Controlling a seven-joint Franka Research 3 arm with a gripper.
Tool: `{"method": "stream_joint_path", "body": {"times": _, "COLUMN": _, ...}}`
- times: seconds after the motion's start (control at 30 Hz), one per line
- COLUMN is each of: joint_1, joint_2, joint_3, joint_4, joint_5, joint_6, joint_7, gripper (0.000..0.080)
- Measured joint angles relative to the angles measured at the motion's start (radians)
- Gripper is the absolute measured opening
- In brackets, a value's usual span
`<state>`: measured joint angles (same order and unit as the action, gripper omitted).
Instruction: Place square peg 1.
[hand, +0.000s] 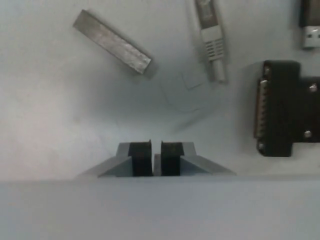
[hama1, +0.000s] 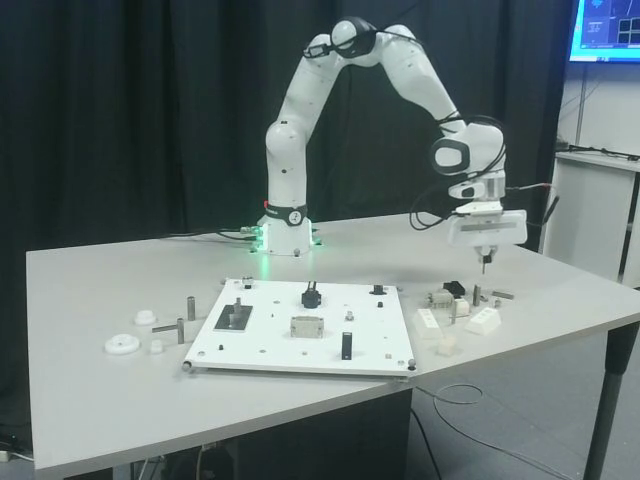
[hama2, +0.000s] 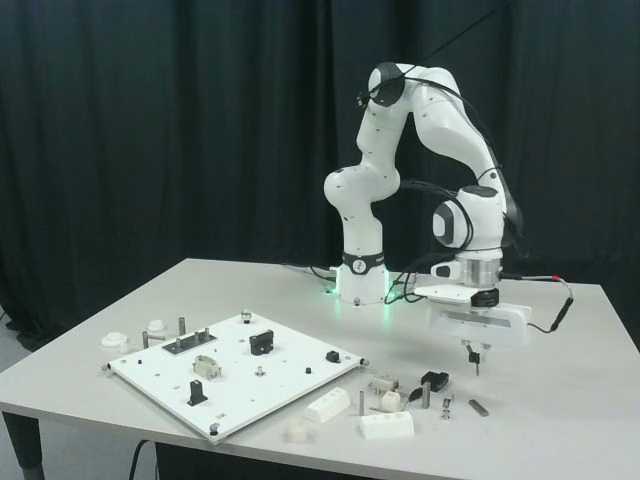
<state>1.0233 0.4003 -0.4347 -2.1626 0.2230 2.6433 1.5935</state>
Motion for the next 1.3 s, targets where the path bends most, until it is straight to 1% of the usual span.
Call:
{"method": "stream_joint_path", "body": {"times": 0.3, "joint_1": 0.019, "joint_2": 0.072, "joint_3": 0.0, "joint_4": 0.054, "joint_5": 0.0, "joint_6": 0.0, "joint_7": 0.04, "gripper": 0.0035}}
{"method": "stream_joint_path", "body": {"times": 0.47, "joint_1": 0.02, "joint_2": 0.102, "joint_3": 0.0, "joint_4": 0.08, "joint_5": 0.0, "joint_6": -0.001, "joint_7": 0.056, "gripper": 0.0035}}
{"method": "stream_joint_path", "body": {"times": 0.63, "joint_1": 0.02, "joint_2": 0.121, "joint_3": -0.002, "joint_4": 0.097, "joint_5": -0.002, "joint_6": -0.004, "joint_7": 0.061, "gripper": 0.0035}}
{"method": "stream_joint_path", "body": {"times": 0.87, "joint_1": 0.02, "joint_2": 0.13, "joint_3": -0.005, "joint_4": 0.11, "joint_5": -0.008, "joint_6": -0.015, "joint_7": 0.077, "gripper": 0.0035}}
{"method": "stream_joint_path", "body": {"times": 0.9, "joint_1": 0.02, "joint_2": 0.13, "joint_3": -0.005, "joint_4": 0.112, "joint_5": -0.01, "joint_6": -0.017, "joint_7": 0.081, "gripper": 0.0193}}
{"method": "stream_joint_path", "body": {"times": 1.07, "joint_1": 0.02, "joint_2": 0.131, "joint_3": -0.007, "joint_4": 0.116, "joint_5": -0.022, "joint_6": -0.023, "joint_7": 0.103, "gripper": 0.0193}}
{"method": "stream_joint_path", "body": {"times": 1.1, "joint_1": 0.02, "joint_2": 0.131, "joint_3": -0.007, "joint_4": 0.117, "joint_5": -0.024, "joint_6": -0.024, "joint_7": 0.106, "gripper": 0.0537}}
{"method": "stream_joint_path", "body": {"times": 1.27, "joint_1": 0.02, "joint_2": 0.131, "joint_3": -0.01, "joint_4": 0.127, "joint_5": -0.04, "joint_6": -0.042, "joint_7": 0.122, "gripper": 0.0537}}
{"method": "stream_joint_path", "body": {"times": 1.3, "joint_1": 0.02, "joint_2": 0.131, "joint_3": -0.011, "joint_4": 0.13, "joint_5": -0.041, "joint_6": -0.045, "joint_7": 0.126, "gripper": 0.0743}}
